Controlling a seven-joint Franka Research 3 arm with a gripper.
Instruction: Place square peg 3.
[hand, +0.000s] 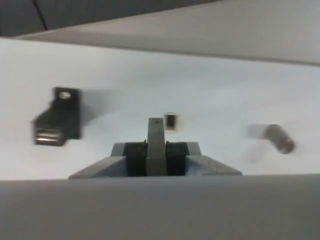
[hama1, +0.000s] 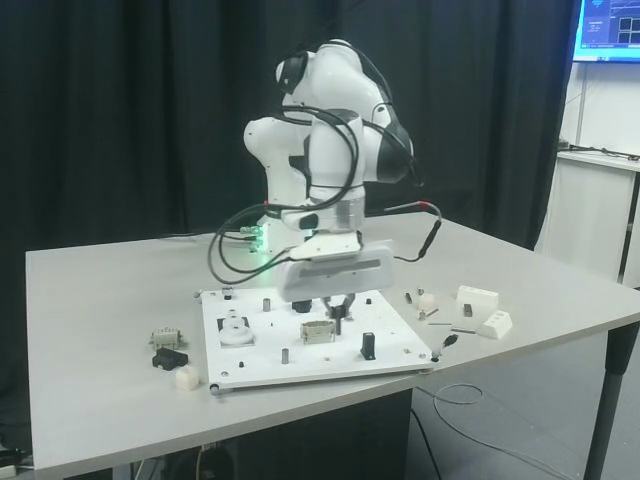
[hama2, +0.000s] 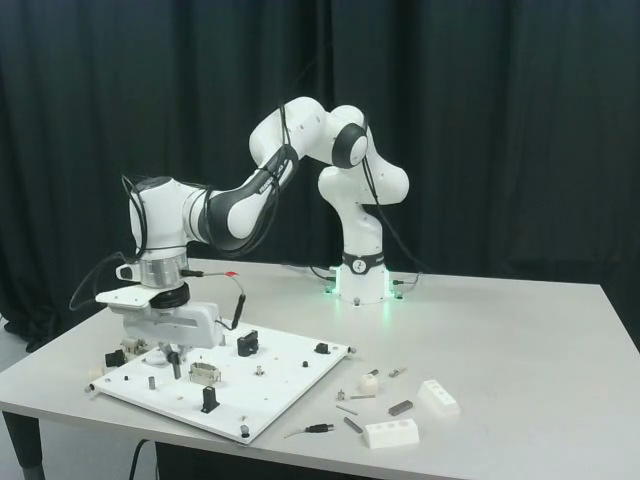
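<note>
My gripper (hand: 156, 152) is shut on a grey square peg (hand: 156, 131), which stands up between the two black pads (hand: 134, 159). The peg's tip hangs just above the white board (hand: 210, 100), close beside a small square socket (hand: 170, 120). In the first room view, the gripper (hama1: 338, 310) hovers low over the middle of the white board (hama1: 390, 345), next to a grey rectangular fitting (hama1: 318, 333). From the second room view, the gripper (hama2: 176, 365) points down over the board's left part (hama2: 270, 400); the peg is too small to make out there.
A black bracket (hand: 57, 120) and a round grey pin (hand: 280, 139) stand on the board either side of the peg. Another black bracket (hama1: 368, 345) stands near the board's front edge. White blocks (hama1: 478, 300) (hama1: 495, 324) and small parts lie right of the board; a connector (hama1: 165, 338) and white cube (hama1: 186, 377) lie left.
</note>
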